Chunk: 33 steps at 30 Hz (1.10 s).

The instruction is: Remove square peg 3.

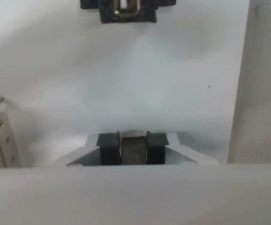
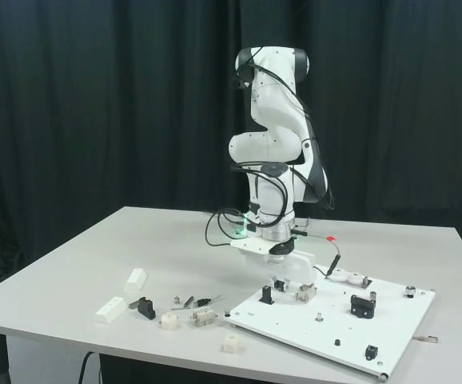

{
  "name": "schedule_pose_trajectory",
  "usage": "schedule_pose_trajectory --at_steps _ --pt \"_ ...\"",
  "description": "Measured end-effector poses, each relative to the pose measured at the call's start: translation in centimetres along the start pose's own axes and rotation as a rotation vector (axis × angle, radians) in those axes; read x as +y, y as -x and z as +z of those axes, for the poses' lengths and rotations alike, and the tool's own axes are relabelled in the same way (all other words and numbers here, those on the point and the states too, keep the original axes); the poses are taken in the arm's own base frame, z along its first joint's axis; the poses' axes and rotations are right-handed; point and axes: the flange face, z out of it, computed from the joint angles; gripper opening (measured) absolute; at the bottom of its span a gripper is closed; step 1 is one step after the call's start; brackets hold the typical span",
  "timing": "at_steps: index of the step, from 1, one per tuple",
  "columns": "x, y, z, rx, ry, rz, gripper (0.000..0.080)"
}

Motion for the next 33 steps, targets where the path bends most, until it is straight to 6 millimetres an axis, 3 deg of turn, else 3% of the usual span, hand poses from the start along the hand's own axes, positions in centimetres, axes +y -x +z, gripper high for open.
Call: schedule_pose_trajectory --at_steps 20,33 --pt "-0.1 0.2 -0.2 0.017 0.002 -0.027 0.0118" --pt "0.0 0.5 -2.5 0.020 0.008 -0.050 0.0117"
